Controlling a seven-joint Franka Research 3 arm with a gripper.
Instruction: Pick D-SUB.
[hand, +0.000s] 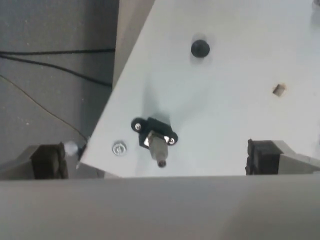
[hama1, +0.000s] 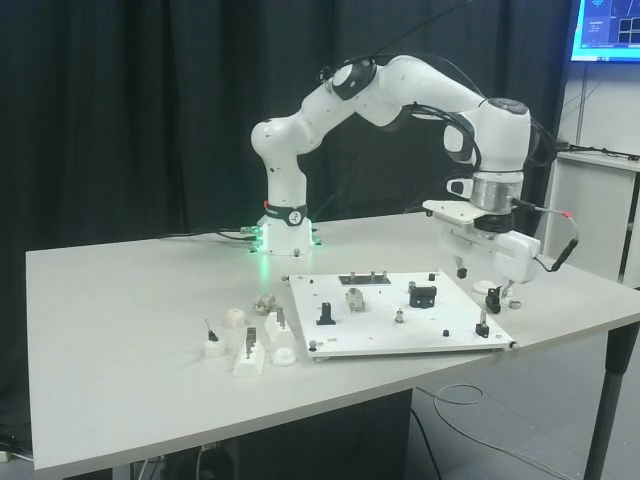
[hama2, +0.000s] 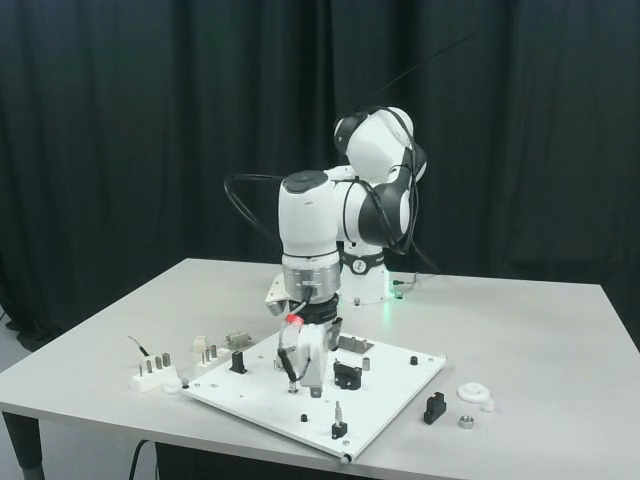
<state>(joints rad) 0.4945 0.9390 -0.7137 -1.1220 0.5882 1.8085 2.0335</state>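
black curtains backed the grey counter (hama1: 120, 300). on the white board (hand: 235, 130), the small black d-sub (hand: 154, 134) stood near the corner, at about 5 o'clock from the arm's base, between the fingers of the tool (hand: 155, 159), which was spread wide. it looked light and rigid; its black body seemed best to pinch.

A robotics lab: black curtains (hama2: 120, 130) hang all round, a white arm (hama1: 400, 95) is bolted to a grey surface (hama1: 120, 310), a white board (hama1: 395, 315) carries small fixtures, and a monitor (hama1: 605, 30) glows in the corner.
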